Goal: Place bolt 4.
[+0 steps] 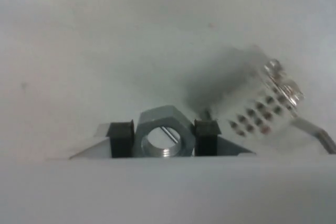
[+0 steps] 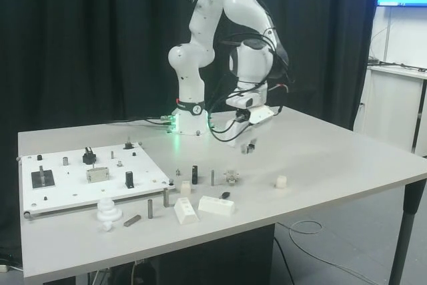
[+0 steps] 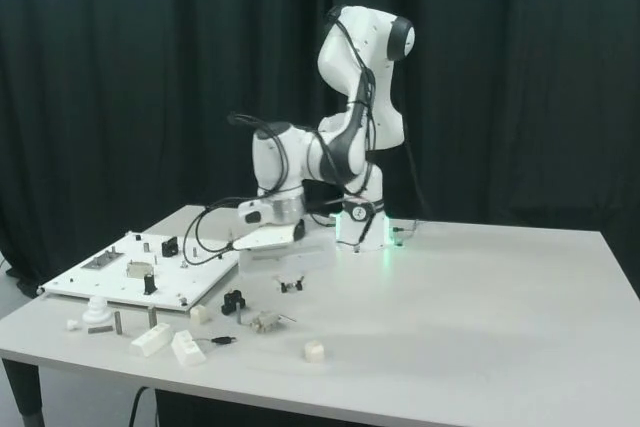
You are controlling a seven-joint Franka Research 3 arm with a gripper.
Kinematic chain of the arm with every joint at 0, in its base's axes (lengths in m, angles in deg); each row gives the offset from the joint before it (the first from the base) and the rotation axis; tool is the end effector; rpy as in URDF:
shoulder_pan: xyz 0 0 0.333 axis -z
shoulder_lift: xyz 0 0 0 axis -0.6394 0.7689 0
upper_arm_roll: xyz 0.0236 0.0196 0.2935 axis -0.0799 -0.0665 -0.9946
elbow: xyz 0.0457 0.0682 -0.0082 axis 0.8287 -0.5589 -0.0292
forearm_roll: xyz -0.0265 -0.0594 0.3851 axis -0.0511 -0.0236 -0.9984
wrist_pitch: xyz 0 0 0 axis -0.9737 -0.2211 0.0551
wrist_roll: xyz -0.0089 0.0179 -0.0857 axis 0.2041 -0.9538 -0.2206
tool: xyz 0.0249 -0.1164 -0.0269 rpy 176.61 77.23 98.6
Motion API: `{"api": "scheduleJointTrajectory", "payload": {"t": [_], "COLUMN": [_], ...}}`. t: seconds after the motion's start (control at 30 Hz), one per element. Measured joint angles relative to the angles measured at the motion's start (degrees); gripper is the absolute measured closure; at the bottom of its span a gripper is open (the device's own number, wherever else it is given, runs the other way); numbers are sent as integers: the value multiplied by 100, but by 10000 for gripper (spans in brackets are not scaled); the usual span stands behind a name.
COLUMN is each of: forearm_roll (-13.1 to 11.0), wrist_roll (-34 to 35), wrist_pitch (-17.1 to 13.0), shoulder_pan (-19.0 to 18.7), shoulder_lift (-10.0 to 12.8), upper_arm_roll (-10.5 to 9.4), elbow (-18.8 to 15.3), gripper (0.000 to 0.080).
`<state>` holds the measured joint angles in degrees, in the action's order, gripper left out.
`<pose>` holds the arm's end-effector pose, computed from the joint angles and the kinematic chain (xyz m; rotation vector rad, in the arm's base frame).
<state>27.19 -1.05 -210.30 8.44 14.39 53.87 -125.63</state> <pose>0.5498 -0.0558 0.2303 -3.0583 0.5958 0.1003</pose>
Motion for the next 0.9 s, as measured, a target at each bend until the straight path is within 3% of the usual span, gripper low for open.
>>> {"api": "scheduleJointTrajectory", "payload": {"t": [0.4, 0.9], "forearm_roll": [59, 75], "wrist_roll": [104, 104], "wrist_pitch": [-876, -1388], "shoulder_pan": [-49, 64], "shoulder_lift": [57, 479], "upper_arm_roll": [-398, -736], "elbow": [-314, -339], "gripper": [559, 559]}}
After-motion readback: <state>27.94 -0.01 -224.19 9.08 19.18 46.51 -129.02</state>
